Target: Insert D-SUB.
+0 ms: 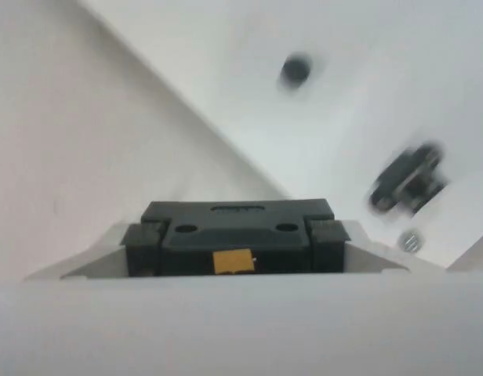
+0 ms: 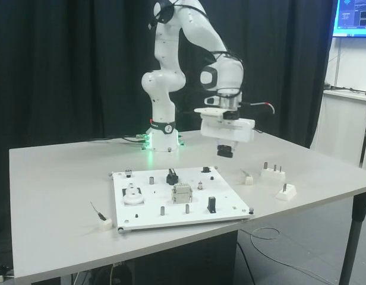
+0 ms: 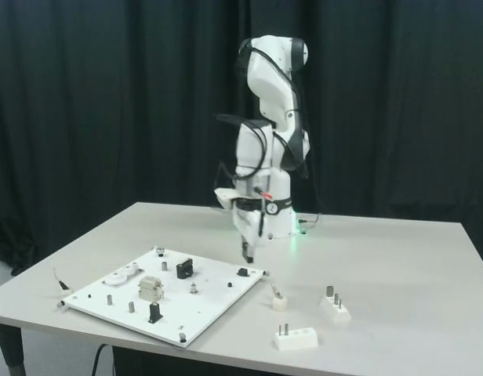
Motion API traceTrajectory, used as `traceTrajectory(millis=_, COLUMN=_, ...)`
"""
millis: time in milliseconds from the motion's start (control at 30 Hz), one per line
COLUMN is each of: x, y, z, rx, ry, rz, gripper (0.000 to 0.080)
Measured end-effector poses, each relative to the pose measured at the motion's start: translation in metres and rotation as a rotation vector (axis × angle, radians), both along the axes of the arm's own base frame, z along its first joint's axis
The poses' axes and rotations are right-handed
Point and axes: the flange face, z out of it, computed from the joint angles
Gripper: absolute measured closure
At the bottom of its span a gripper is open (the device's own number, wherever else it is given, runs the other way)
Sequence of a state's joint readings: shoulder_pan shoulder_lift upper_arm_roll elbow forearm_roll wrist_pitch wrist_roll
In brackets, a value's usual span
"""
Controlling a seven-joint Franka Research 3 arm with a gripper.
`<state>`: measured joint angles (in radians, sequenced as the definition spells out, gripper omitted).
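My gripper [image 2: 224, 151] hangs above the table just past the far right corner of the white board [image 2: 141, 214]. It is shut on a black D-SUB connector [image 1: 237, 215], whose body sits between the two black fingertips [image 1: 143, 235] in the wrist view. In the second room view the gripper [image 3: 247, 252] is a little above the board's far edge [image 3: 218, 313]. On the board stand a black upright part [image 2: 171, 176] near the back and another black part [image 2: 211, 203] near the front. I cannot tell which one is the socket.
The board also carries a grey block [image 2: 182, 192], a white round part [image 2: 133, 196] and several small pegs. White holders with pins [image 2: 272, 172] [image 2: 285, 191] stand on the table right of the board. A small white piece with a wire [image 2: 103, 224] lies at its front left.
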<state>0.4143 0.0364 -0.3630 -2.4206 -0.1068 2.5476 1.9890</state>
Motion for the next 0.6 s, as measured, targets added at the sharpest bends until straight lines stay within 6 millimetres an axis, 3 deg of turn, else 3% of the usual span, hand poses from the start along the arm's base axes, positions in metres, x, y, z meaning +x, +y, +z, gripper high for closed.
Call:
traceTrajectory(millis=333, x=0.006, y=-0.051, z=0.039, rx=-0.047, ry=-0.012, rz=-0.044, gripper=0.0417)
traceTrajectory(millis=600, x=0.004, y=-0.083, z=0.050, rx=-0.079, ry=-0.016, rz=-0.064, gripper=0.0417)
